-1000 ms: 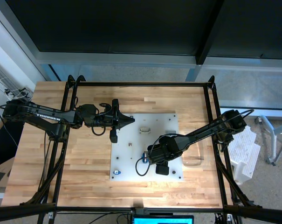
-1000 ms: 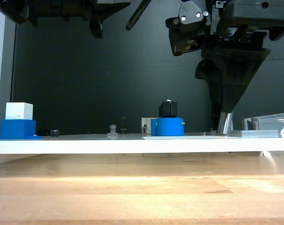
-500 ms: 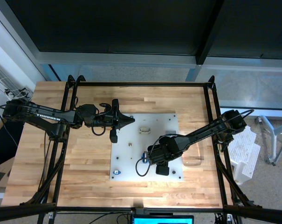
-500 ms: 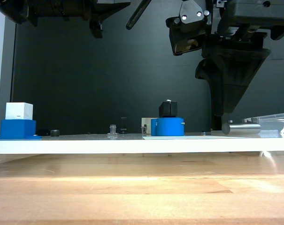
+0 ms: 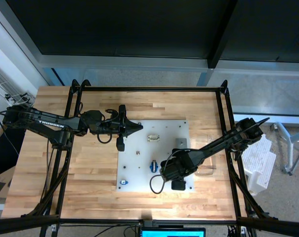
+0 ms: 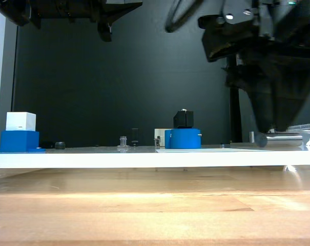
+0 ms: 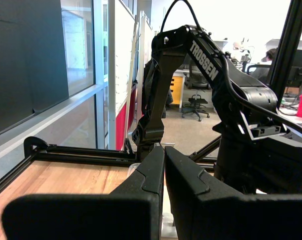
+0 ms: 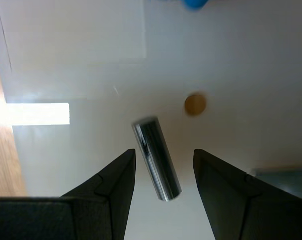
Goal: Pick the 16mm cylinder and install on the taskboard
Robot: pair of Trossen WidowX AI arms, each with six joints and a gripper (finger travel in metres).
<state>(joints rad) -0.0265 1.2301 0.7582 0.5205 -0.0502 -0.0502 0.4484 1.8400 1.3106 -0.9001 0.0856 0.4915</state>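
1. Lying on its side on the taskboard [image 5: 139,170], the 16mm cylinder [image 8: 156,158] rests between the fingers of the right gripper [image 8: 163,152] and touches neither of them.
2. The right gripper hangs above the board's near right part, with its claw released.
3. A round hole [image 8: 195,104] shows near the cylinder.
4. The left gripper [image 7: 163,150] is clenched on nothing, above the board's far left corner.

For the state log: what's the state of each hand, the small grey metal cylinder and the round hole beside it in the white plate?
Small grey metal cylinder: lying on its side on the white square taskboard, ungripped.
Right hand: open, straddling the cylinder, not touching it.
Left hand: shut, empty, raised over the taskboard's far-left corner.
Round hole: empty.
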